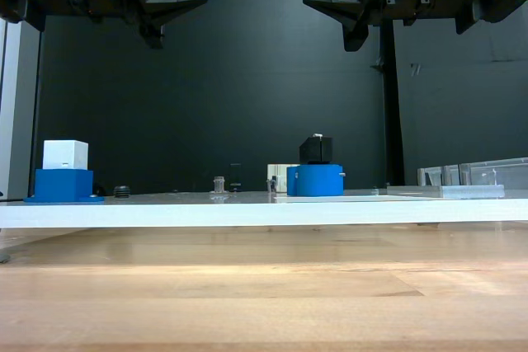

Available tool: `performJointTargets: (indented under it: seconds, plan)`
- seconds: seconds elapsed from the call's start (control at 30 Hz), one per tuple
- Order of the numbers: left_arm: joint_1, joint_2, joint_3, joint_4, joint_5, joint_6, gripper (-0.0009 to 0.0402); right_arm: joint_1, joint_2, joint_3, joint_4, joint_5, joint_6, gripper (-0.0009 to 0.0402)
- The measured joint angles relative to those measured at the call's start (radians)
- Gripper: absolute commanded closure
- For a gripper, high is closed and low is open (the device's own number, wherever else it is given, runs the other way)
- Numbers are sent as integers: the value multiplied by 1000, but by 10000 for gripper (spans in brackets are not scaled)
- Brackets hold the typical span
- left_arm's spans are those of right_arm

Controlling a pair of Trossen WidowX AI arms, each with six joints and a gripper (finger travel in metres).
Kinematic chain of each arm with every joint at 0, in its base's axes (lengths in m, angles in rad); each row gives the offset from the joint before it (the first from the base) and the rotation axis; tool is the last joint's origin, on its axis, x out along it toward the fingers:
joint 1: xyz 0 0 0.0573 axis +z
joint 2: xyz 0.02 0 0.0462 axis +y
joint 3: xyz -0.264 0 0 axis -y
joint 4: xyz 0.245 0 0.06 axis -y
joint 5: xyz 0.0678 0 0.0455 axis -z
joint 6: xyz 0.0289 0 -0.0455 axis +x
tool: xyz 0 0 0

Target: Remove the 16mm cylinder and place in the container

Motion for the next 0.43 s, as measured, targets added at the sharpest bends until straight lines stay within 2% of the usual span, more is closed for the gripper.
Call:
performJointTargets:
  seconds: [0.43]
  plan:
    - [0,0,0,0,0,0,393,0,0,0,-7,0,0,393]
